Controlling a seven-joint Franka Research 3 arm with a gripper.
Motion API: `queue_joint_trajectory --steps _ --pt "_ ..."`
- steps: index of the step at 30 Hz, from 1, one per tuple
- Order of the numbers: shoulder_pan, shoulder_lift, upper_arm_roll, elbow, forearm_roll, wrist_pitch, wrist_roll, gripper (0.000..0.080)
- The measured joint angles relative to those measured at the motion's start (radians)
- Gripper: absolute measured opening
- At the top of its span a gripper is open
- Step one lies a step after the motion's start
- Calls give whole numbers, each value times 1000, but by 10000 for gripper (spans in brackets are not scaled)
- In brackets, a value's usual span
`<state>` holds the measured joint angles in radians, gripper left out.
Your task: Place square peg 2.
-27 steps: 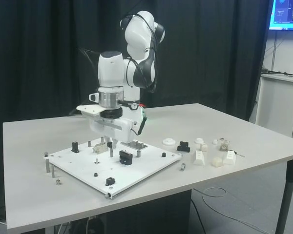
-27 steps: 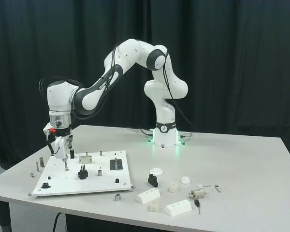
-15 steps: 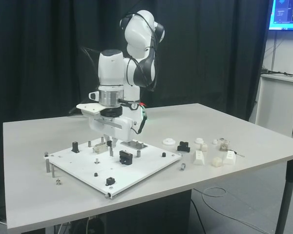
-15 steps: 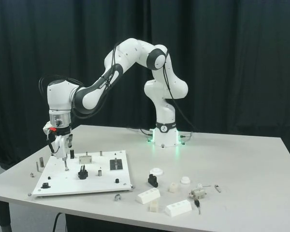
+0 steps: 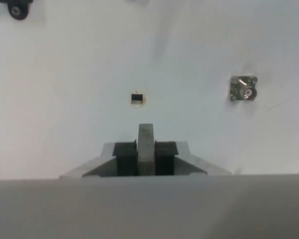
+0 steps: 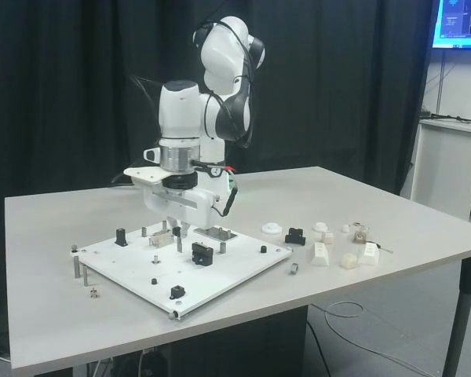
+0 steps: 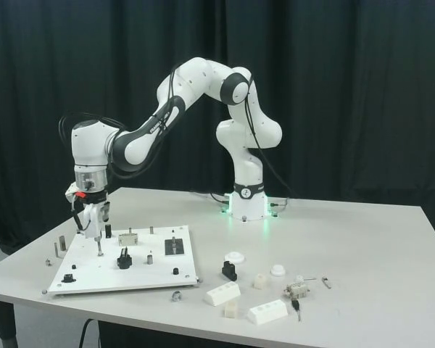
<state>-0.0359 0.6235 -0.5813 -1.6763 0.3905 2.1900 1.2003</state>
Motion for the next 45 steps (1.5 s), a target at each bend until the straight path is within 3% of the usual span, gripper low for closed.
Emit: queue_joint_trajectory --steps 37,45 --pt "5 0 0 -1 -9 0 0 71" --pt "19 0 15 -1 -9 -4 -53 71"
